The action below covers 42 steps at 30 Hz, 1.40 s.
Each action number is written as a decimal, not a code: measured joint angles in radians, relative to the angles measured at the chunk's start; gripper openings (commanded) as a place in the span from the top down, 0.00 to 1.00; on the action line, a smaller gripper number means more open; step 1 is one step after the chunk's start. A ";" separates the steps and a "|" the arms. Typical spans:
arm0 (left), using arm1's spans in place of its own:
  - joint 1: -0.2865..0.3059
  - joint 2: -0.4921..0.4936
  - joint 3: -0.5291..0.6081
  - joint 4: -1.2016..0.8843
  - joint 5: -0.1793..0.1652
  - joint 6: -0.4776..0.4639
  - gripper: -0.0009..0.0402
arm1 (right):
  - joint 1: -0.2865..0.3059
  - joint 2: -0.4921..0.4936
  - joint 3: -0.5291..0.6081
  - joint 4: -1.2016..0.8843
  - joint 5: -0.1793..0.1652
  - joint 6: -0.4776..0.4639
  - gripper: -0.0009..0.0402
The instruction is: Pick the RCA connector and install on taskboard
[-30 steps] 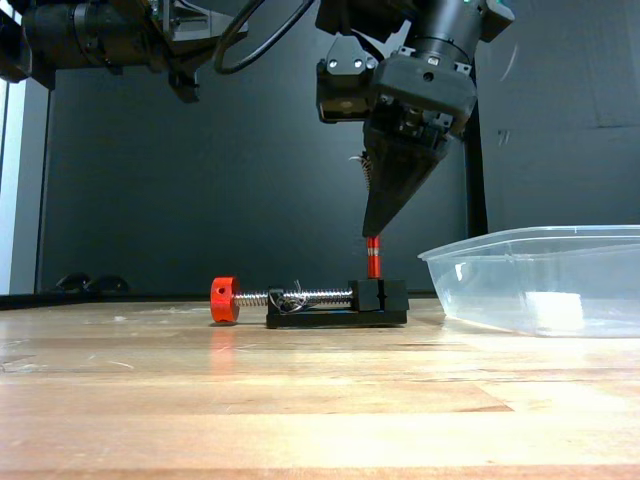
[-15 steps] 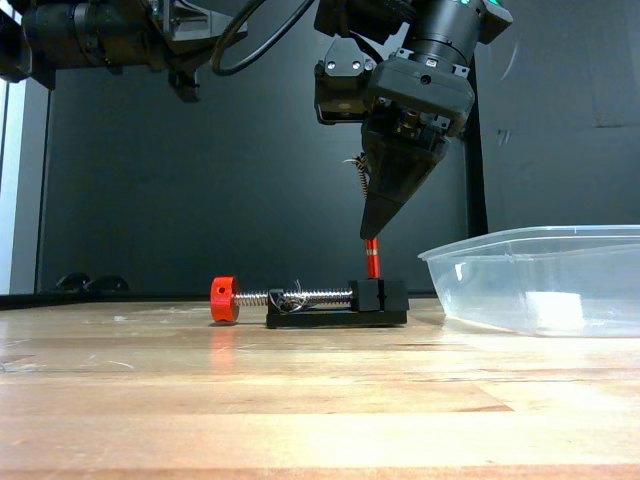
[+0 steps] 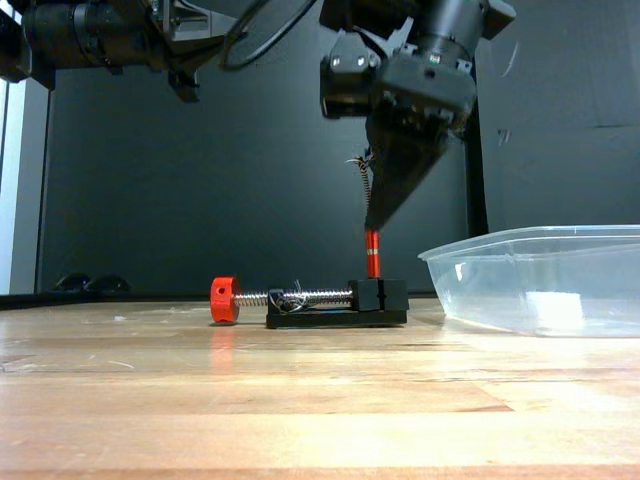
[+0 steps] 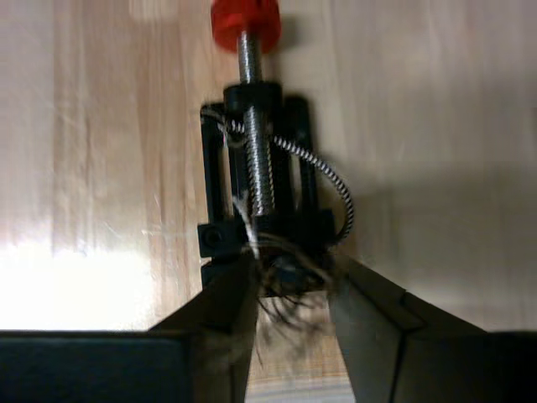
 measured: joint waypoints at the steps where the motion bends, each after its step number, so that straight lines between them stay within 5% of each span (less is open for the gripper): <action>1: 0.000 0.000 0.000 0.000 0.000 0.000 0.98 | 0.000 -0.007 0.000 -0.003 0.000 0.000 0.63; 8: 0.000 0.000 0.000 0.000 0.000 0.000 0.98 | 0.002 -0.077 0.001 -0.090 -0.004 -0.017 0.56; 18: 0.000 0.000 0.000 0.000 0.000 0.000 0.98 | 0.004 -0.125 0.003 -0.135 -0.007 -0.045 0.59; 24: 0.000 0.000 0.000 0.000 0.000 0.000 0.98 | 0.004 -0.134 0.003 -0.135 -0.006 -0.054 0.69; 31: 0.000 0.000 0.000 0.000 0.000 0.000 0.98 | 0.001 -0.219 -0.038 -0.104 -0.005 -0.107 0.98; 42: 0.000 0.000 0.000 0.000 0.000 0.000 0.98 | -0.031 -0.456 -0.243 0.166 -0.005 -0.164 0.98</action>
